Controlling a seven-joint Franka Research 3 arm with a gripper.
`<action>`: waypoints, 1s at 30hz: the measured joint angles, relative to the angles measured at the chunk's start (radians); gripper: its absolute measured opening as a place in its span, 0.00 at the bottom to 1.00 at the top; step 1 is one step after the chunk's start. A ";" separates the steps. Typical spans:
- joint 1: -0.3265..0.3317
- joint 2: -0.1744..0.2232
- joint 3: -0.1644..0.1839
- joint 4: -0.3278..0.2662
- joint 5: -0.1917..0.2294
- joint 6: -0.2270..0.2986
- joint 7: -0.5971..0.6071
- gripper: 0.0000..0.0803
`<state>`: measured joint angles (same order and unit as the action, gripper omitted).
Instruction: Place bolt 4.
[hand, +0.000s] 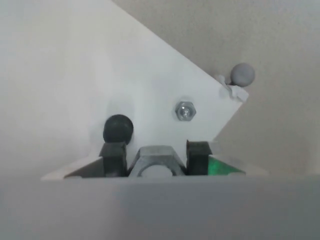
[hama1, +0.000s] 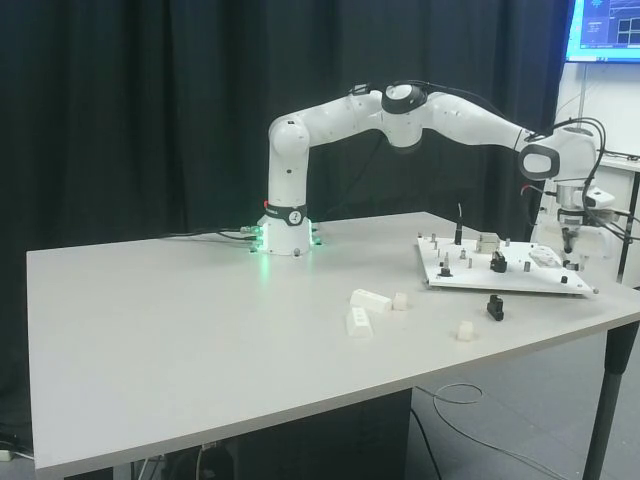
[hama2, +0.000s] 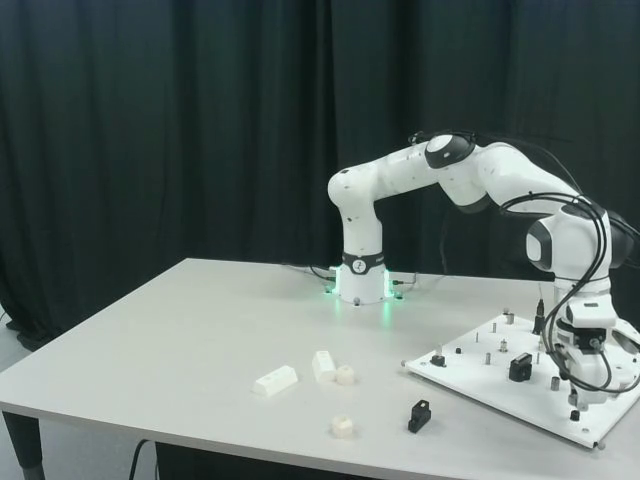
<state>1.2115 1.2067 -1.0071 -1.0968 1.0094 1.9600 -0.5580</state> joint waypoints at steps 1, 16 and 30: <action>-0.001 0.000 -0.002 0.000 0.000 0.000 0.000 0.32; -0.054 0.000 -0.034 -0.002 -0.035 -0.030 -0.073 0.32; -0.137 0.002 -0.034 -0.002 -0.041 -0.053 -0.175 0.32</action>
